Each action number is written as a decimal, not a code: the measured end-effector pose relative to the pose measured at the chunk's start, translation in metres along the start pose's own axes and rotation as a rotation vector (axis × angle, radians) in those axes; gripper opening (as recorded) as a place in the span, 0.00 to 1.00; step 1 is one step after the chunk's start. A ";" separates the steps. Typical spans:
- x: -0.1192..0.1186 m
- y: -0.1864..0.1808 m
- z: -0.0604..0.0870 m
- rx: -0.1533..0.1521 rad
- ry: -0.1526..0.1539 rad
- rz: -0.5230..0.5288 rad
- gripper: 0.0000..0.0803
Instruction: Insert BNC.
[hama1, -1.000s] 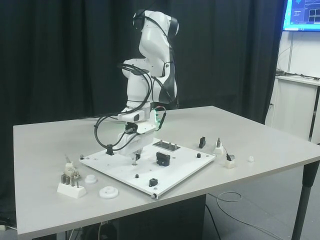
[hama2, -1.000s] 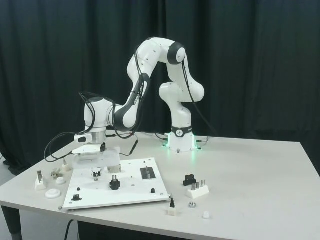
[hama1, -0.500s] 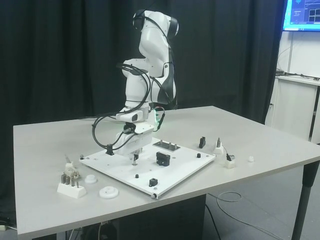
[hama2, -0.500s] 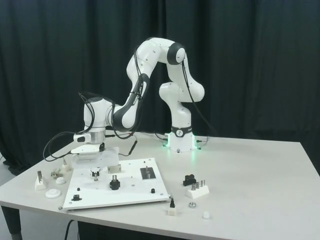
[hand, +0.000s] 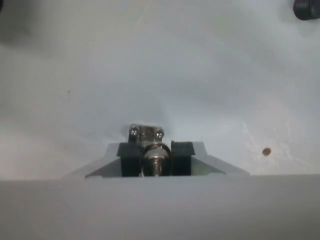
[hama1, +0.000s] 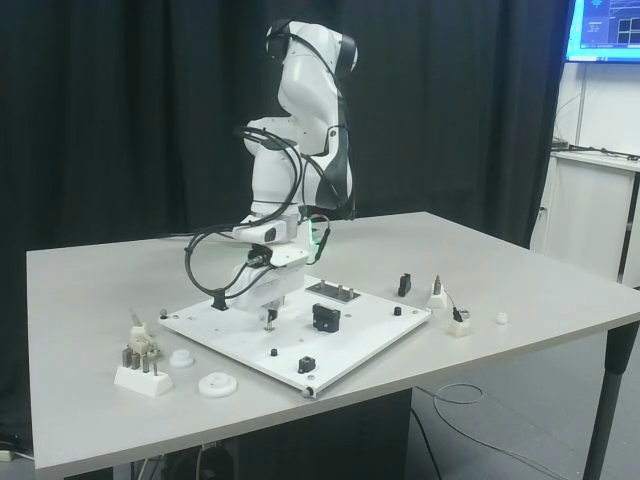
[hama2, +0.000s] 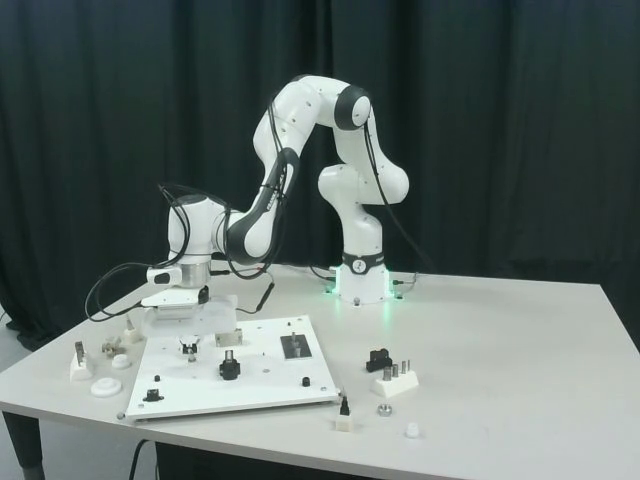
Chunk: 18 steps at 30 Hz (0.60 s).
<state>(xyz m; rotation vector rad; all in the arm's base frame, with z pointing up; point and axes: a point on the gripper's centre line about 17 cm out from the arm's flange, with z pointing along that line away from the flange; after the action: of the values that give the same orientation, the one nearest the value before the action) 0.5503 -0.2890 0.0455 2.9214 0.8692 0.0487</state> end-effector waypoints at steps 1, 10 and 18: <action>0.000 0.000 0.000 0.000 0.000 0.000 0.15; 0.002 -0.001 0.000 0.002 0.005 0.006 0.15; 0.000 0.000 0.000 0.003 0.004 0.008 0.15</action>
<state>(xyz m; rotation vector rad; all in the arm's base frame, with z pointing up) 0.5502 -0.2887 0.0454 2.9284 0.8586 0.0536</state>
